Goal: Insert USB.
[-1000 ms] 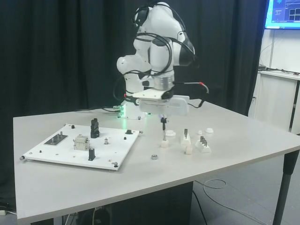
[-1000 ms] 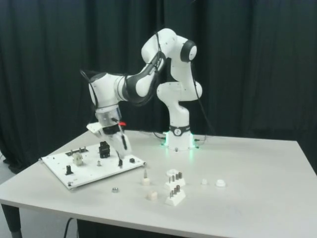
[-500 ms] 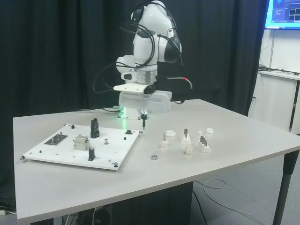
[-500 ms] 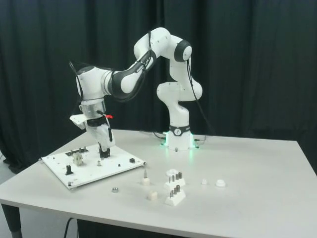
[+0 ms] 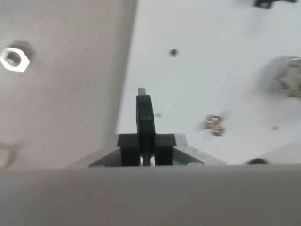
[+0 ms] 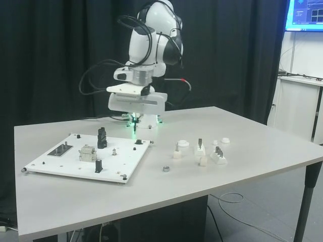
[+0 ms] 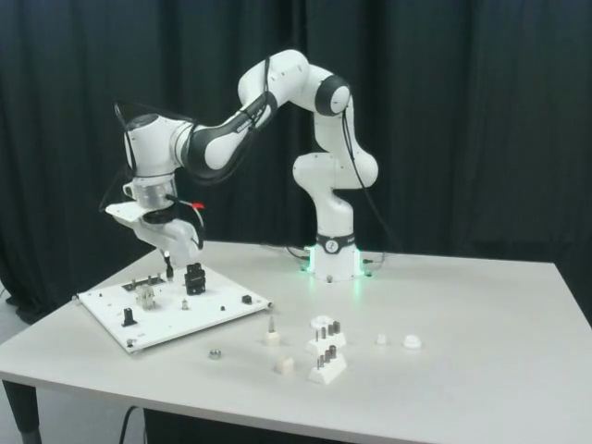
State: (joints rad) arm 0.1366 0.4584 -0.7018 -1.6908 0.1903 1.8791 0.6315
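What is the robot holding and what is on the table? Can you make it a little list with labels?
Robot: white arm bolted on the grey table
Tool: tool shut on the black USB plug
Where the tool is: above the white board, not touching it
On the board: black block and other small parts
Beside the board: metal nut lying on the table
Further along the table: small white holders with pegs
Plug in its socket: not yet

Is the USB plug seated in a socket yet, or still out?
Out. The USB plug is clamped in the hand, hanging in the air above the white board, touching nothing.
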